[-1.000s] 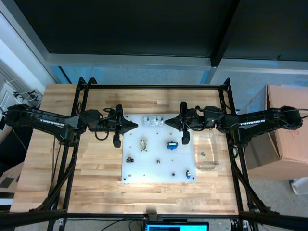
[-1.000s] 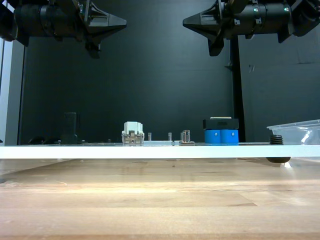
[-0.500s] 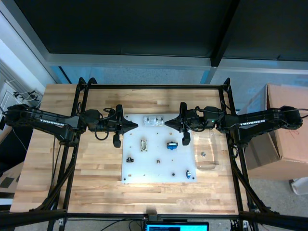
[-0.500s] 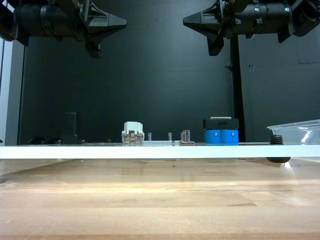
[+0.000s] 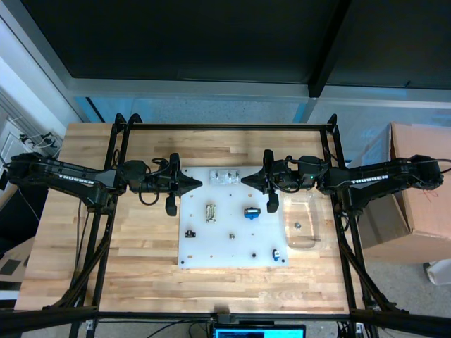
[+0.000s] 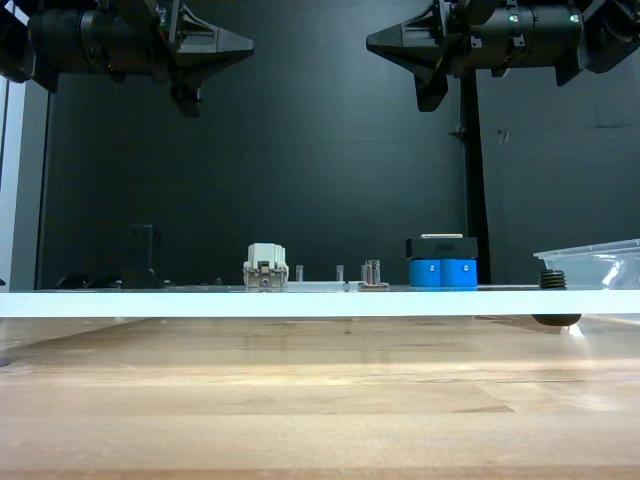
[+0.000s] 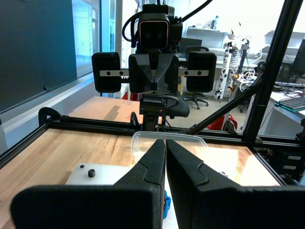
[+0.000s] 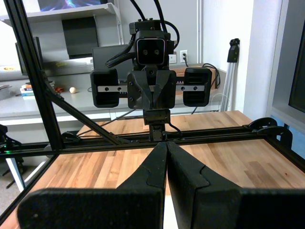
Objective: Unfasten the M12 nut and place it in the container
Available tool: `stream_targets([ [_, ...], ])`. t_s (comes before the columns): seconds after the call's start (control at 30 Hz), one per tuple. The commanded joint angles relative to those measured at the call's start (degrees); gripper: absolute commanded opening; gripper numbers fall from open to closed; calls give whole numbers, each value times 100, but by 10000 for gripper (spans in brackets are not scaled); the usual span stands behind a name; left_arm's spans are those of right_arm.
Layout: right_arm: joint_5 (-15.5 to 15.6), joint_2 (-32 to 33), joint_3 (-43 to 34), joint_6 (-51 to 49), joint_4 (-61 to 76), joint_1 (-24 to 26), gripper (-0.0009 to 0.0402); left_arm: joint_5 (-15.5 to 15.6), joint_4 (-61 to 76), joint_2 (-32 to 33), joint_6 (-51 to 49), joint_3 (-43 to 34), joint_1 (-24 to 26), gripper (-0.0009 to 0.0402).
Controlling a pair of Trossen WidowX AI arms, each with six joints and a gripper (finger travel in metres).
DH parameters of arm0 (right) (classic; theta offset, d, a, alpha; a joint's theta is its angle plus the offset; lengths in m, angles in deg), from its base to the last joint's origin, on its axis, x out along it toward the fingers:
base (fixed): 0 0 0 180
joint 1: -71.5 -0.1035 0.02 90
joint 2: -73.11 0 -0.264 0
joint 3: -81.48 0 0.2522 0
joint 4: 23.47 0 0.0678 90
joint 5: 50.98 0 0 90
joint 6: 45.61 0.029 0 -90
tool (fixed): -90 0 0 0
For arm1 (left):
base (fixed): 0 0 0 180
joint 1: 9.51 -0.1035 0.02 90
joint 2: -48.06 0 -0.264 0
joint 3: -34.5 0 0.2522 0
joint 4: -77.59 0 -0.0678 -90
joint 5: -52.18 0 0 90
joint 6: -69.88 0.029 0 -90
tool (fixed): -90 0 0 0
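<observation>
Since the black stud (image 6: pixel 552 280) at the near right edge of the white board (image 5: pixel 211 246) shows bare ribs in the low view, w/ nothing sitting on top, the unfastening looks done. Just beyond and to the right of it, off the board, the clear container (image 5: pixel 304 208) holds the small silver nut (image 5: pixel 297 225), lying free on its floor per the high view, so the placing looks done too. I'd judge the job approx. complete, and the next move prob. calls for no more than parking the arms, w/ no regrasp needed. Further back, high above the board's far edge, the left gripper (image 5: pixel 199 183) and right gripper (image 5: pixel 244 179) point at each other, near but apart; each wrist view shows its jaws clenched tip to tip w/ nothing between. Surface: pale wooden table (image 5: pixel 141 282), plank-grained, fenced by a black frame (image 5: pixel 225 127). Beyond: a dark wall panel, a cardboard box (image 5: pixel 416 190) off the right side, and office desks and chairs in the wrist views' bkgd.
</observation>
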Motion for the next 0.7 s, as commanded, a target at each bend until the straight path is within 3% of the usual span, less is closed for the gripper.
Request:
stream_targets([
  [0.03,-4,0,-4,0,4,0,0,0,0,0,2,0,0,0],
  [0.7,-4,0,-4,-2,302,-2,0,0,0,0,2,0,0,0],
])
